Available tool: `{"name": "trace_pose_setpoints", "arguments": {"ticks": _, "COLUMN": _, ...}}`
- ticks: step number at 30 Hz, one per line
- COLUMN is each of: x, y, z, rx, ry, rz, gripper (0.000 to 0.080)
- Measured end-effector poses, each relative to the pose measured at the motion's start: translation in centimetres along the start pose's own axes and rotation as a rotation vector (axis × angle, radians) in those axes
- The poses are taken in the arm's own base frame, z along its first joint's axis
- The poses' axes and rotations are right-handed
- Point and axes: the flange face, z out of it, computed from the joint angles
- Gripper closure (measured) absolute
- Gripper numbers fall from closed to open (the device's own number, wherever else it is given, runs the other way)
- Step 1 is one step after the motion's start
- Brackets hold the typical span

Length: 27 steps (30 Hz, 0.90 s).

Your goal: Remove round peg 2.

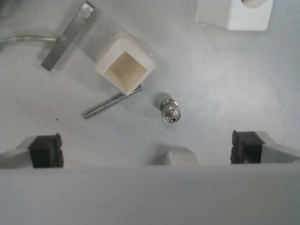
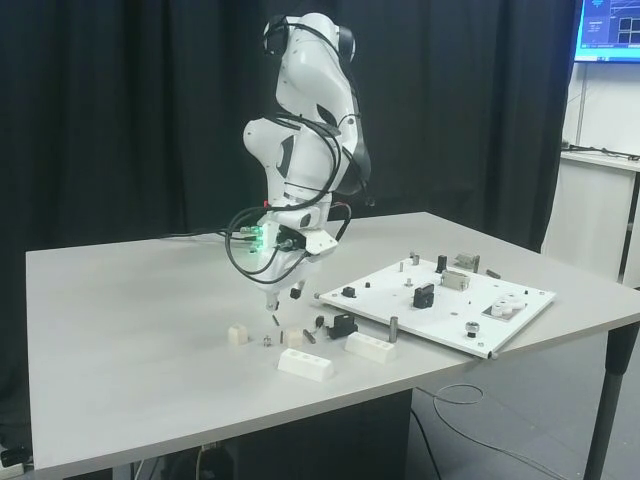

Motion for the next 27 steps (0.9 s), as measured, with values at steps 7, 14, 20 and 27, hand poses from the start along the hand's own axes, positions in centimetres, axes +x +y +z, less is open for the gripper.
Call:
{"name": "trace_pose_setpoints", "arguments": {"ticks": 7, "x": 0.22, "y": -0.04, "z": -0.32, "rx": 0.002, "ry": -0.006, "rz": 0.001, "gripper": 0.0003}}
{"name": "trace_pose_setpoints", "arguments": {"ticks": 14, "x": 0.37, "y": -0.03, "z": -0.54, "rx": 0.012, "ry": -0.006, "rz": 0.012, "gripper": 0.0003}}
{"name": "trace_pose_setpoints", "arguments": {"ticks": 20, "x": 0.48, "y": -0.04, "z": -0.67, "rx": 0.016, "ry": -0.003, "rz": 0.017, "gripper": 0.0003}}
{"name": "trace_pose_setpoints", "arguments": {"ticks": 27, "x": 0.65, "y": -0.14, "z": -0.91, "rx": 0.021, "ry": -0.004, "rz": 0.021, "gripper": 0.0003}}
